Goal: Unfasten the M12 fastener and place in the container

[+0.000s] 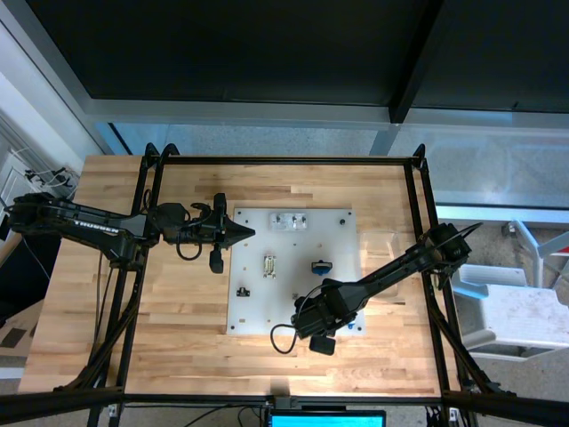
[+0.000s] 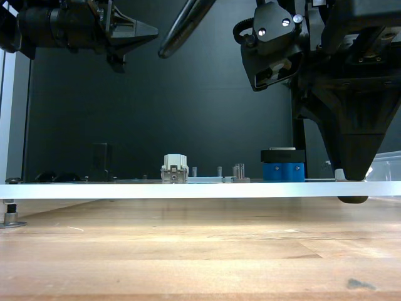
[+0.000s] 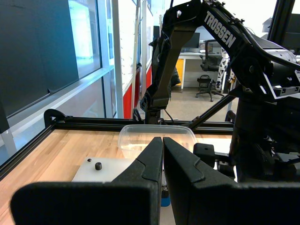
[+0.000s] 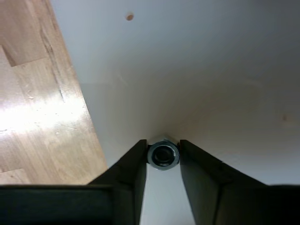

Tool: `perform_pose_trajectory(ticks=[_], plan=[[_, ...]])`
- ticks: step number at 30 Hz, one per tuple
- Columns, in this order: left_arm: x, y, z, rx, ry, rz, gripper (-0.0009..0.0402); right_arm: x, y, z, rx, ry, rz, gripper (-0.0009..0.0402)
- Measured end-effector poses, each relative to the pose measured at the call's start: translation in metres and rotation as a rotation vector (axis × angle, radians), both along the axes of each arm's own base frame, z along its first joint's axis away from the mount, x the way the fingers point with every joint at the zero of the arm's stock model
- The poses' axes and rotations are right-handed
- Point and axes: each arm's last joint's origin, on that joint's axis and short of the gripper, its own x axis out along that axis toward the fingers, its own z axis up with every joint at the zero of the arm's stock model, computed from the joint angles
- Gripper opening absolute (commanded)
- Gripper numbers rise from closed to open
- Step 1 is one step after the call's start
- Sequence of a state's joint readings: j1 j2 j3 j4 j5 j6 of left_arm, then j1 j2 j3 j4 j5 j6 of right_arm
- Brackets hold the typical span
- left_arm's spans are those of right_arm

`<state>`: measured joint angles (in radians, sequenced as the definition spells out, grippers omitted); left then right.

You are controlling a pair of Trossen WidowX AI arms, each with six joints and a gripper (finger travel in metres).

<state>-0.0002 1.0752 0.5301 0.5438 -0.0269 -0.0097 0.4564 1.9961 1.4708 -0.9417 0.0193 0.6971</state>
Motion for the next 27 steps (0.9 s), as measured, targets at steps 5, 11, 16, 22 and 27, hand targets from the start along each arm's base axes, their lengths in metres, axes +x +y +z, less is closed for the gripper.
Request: perform_pose_trajectory(ticks=[5, 11, 16, 22, 27], plan=[[0.0000, 0.0000, 0.0000, 0.000, 0.000, 0.000, 0.0000, -0.0002, -0.0001, 0.0000, -0.003, 0.001, 0.024, 0.0014], [0.0000, 0.0000, 0.0000, 0.000, 0.000, 0.000, 0.0000, -0.0004, -0.0002, 0.0008, -0.021, -0.005, 0.186, 0.0005], [0.0000, 0.0000, 0.0000, 0.000, 0.000, 0.000, 0.0000, -0.0009, -0.0006, 0.0026, -0.051, -0.018, 0.477, 0.0009], [-0.0001, 0.0000, 0.0001, 0.000, 0.000, 0.000, 0.0000, -0.0025, -0.0016, 0.0044, -0.101, -0.024, 0.921, 0.0009], [0.0000, 0.0000, -0.0001, 0.000, 0.000, 0.000, 0.0000, -0.0026, -0.0017, 0.0054, -0.132, -0.035, 1.223, 0.0009]])
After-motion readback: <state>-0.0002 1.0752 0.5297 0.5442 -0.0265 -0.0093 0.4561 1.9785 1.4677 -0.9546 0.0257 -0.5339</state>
